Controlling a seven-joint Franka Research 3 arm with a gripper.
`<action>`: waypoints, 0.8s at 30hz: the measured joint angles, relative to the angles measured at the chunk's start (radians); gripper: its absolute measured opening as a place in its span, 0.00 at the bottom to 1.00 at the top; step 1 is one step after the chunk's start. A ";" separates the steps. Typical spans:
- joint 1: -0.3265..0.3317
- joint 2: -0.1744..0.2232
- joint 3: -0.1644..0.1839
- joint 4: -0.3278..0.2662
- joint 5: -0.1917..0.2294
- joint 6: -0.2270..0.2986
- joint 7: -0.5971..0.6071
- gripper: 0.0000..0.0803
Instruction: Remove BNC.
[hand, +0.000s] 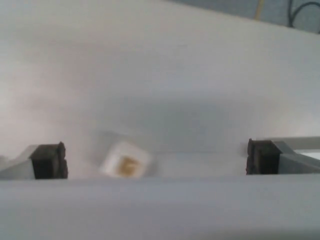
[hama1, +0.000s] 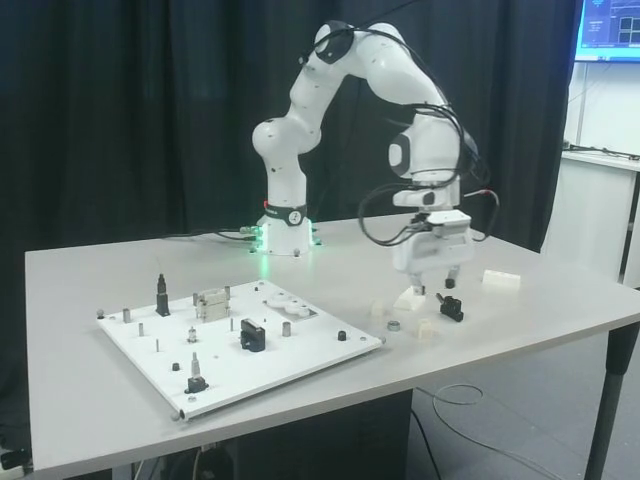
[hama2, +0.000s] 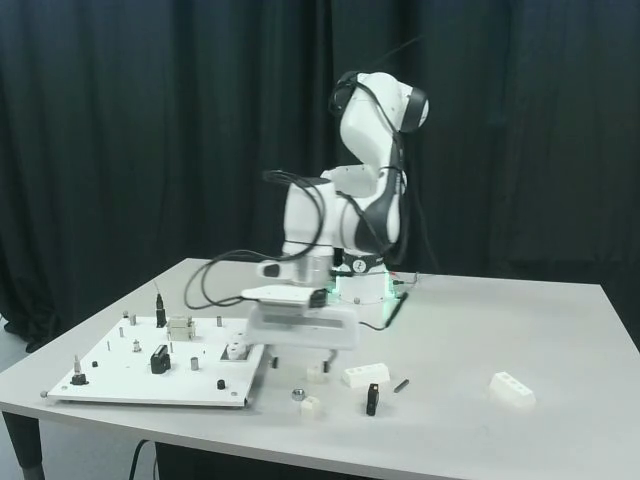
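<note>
Two fingers of the hand (hand: 155, 160) stand spread wide, pinching nothing, low over the grey worktop (hama1: 520, 310) among loose small white blocks (hama1: 425, 328). One white block (hand: 125, 160) lies between them. Well apart, the BNC (hama1: 161, 296), I judge, stands upright on the white board (hama1: 300, 355), unremoved.

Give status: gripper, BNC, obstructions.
Gripper open, empty, low over grey table beside white assembly board. Small white block between fingers. BNC not identifiable among board fittings. Nothing blocking.
</note>
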 joint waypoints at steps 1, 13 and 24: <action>-0.013 0.000 0.000 0.005 -0.002 -0.003 -0.007 1.00; -0.170 0.000 0.000 0.047 -0.007 -0.021 -0.153 1.00; -0.314 0.001 0.001 0.060 -0.007 -0.022 -0.221 1.00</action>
